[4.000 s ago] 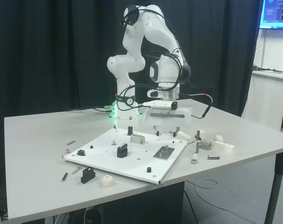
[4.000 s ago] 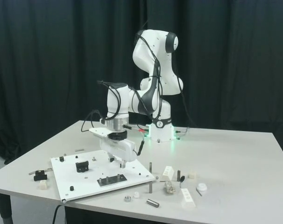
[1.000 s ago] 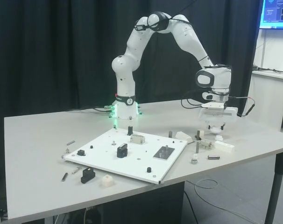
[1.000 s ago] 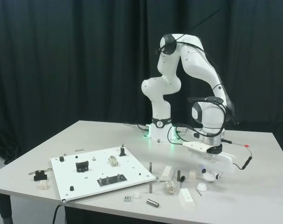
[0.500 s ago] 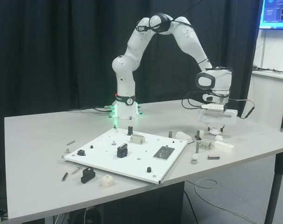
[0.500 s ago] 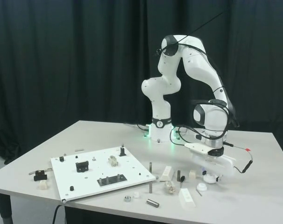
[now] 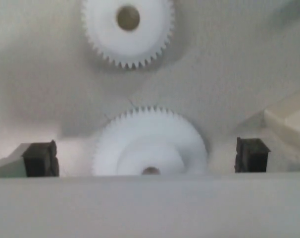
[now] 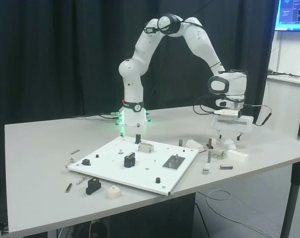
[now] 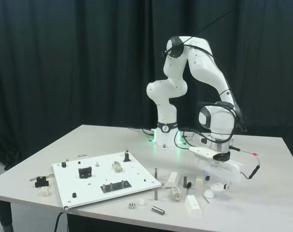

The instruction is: Place large gear.

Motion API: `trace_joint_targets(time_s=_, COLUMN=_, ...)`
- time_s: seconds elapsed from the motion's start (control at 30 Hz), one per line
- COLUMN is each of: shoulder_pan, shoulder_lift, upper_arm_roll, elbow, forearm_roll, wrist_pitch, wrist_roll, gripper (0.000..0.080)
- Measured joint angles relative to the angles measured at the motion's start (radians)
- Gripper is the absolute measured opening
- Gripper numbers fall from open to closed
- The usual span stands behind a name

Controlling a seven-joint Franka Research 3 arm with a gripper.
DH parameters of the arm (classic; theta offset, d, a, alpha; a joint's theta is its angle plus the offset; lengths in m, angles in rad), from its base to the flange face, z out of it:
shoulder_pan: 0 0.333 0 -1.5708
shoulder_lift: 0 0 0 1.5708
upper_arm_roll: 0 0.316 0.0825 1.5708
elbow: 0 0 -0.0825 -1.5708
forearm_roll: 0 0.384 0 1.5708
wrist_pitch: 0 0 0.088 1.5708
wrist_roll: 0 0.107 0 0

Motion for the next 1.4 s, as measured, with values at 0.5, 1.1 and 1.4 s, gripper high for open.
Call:
trace_joint_targets(time_s=0.5, shoulder_pan=-0.019, shoulder_lift=-0.046, upper_arm_roll=-0.030, elbow=0.056, forearm_roll=-0.066, wrist_pitch=-0.128, wrist_roll=-0.006, gripper=0.0800)
trace_joint_targets(time_s=1.1, shoulder_pan=-0.038, shoulder_lift=-0.105, upper_arm_roll=-0.032, elbow=0.078, forearm_roll=-0.074, wrist_pitch=-0.236, wrist_roll=-0.097, gripper=0.0800)
trace_joint_targets(time_s=1.4, shoulder_pan=-0.038, shoulder_lift=-0.117, upper_arm_roll=-0.034, elbow=0.078, forearm_roll=-0.074, wrist_pitch=-0.252, wrist_roll=-0.110, gripper=0.0800)
